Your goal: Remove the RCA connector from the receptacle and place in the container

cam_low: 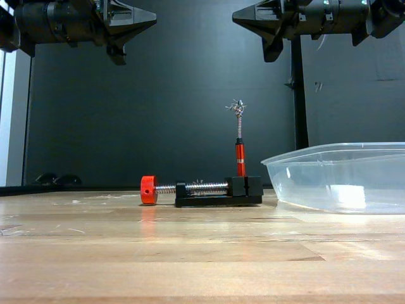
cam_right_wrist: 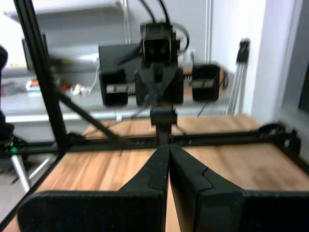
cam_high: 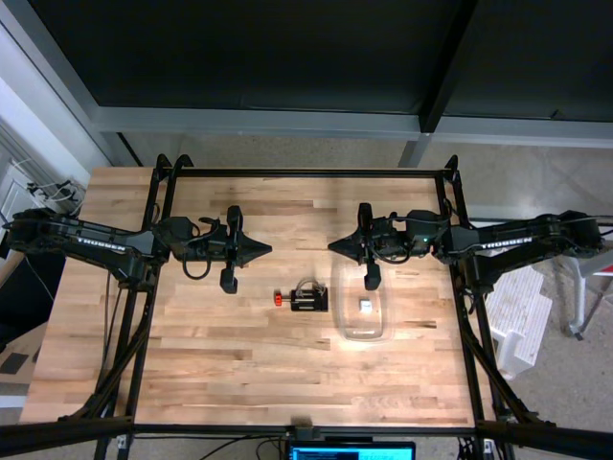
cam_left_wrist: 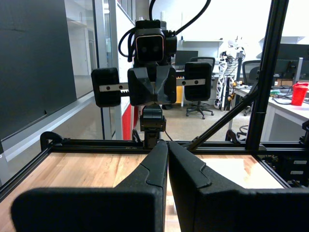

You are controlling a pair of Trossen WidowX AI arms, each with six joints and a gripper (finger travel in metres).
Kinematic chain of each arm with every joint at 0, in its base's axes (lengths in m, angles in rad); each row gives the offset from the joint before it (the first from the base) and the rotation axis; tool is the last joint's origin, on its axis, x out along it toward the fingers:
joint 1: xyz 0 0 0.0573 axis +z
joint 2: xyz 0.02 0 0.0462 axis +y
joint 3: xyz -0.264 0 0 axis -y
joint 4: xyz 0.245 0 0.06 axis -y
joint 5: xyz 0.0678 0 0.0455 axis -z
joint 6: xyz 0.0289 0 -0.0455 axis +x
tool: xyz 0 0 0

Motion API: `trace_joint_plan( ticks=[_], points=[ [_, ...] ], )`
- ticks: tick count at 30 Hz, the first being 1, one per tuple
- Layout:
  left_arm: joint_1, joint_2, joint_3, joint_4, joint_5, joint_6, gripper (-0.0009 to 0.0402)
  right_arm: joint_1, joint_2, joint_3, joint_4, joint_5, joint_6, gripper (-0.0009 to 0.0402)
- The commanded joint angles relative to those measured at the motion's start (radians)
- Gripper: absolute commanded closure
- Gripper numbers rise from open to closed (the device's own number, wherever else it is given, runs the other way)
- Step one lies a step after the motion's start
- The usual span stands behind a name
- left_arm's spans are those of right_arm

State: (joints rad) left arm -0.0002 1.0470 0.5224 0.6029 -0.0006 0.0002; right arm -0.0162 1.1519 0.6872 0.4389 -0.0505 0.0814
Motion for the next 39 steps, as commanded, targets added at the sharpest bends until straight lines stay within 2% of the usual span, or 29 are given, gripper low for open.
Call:
trace_joint_plan(
  ticks=[1,10,20,24,27,31,36,39],
  points=[
    [0.000,0.000,0.000,0.000,0.000,0.000,0.0393,0.015,0.000,0.062,-0.185,-0.003,-0.016,0.0393],
    [0.000,0.000,0.000,0.000,0.000,0.000,0.0393,0.042,0.030,0.278,-0.766,-0.002,0.000,0.0393],
    [0.000,0.000,0.000,0.000,0.000,0.000,0.0393,0.077,0.177,0.468,-1.141,0.011,0.020,0.0393],
    [0.000,0.000,0.000,0.000,0.000,0.000,0.0393,0.109,0.245,0.526,-1.229,0.080,0.019,0.0393],
    [0.000,0.000,0.000,0.000,0.000,0.000,0.0393,0.120,0.289,0.552,-1.254,0.088,0.029,0.0390],
    [0.000,0.000,0.000,0.000,0.000,0.000,0.0393,0.129,0.338,0.578,-1.272,0.091,0.051,0.0358],
    [0.000,0.000,0.000,0.000,0.000,0.000,0.0393,0.152,0.378,0.581,-1.272,0.138,0.081,0.0288],
    [0.000,0.000,0.000,0.000,0.000,0.000,0.0393,0.163,0.398,0.581,-1.267,0.140,0.099,0.0249]
  ],
)
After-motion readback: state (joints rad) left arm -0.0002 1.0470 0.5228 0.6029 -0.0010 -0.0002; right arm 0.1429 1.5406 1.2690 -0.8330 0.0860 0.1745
